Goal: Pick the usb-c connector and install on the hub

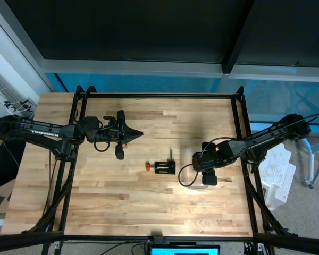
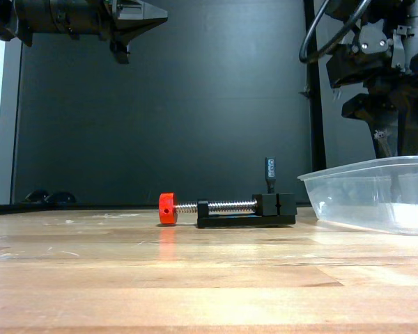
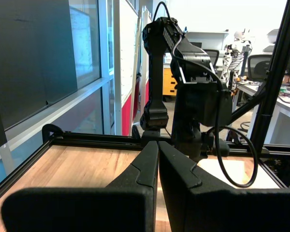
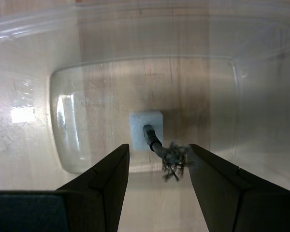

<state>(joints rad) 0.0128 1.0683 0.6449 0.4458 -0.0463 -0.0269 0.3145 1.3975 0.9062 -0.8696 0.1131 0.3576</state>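
We judge the pick to be in its approach step, with nothing grasped yet. The right gripper [image 4: 158, 145] hangs over the clear plastic tray [image 4: 63, 96], at the right of the high view, with its fingers [image 4: 111, 174] spread apart. In the right wrist view the usb-c connector [image 4: 152, 137] lies on the tray floor, in line with the gap between those fingers. It is a small dark plug with frayed strands [image 4: 175, 159] trailing from one end. Its other end overlaps the white-grey square piece [image 4: 146, 126], and we cannot tell whether the two are joined.

The hub [image 1: 165, 168] sits on the table [image 1: 122, 207] near the middle of the high view, just left of the tray. In the low view its orange-red knob [image 2: 167, 208] points toward the left of the frame. The left gripper [image 3: 158, 143] is held high at the upper left of the low view, well away from the hub, with its fingers pressed together. That arm looks parked.

The next move, as we read it, is a straight descent into the tray. The fingers should then close on the plug's dark body, not on the strands or the white square. The tray wall is near, so the descent needs to keep centred. After that comes a lift clear of the rim and a carry leftward to the hub.
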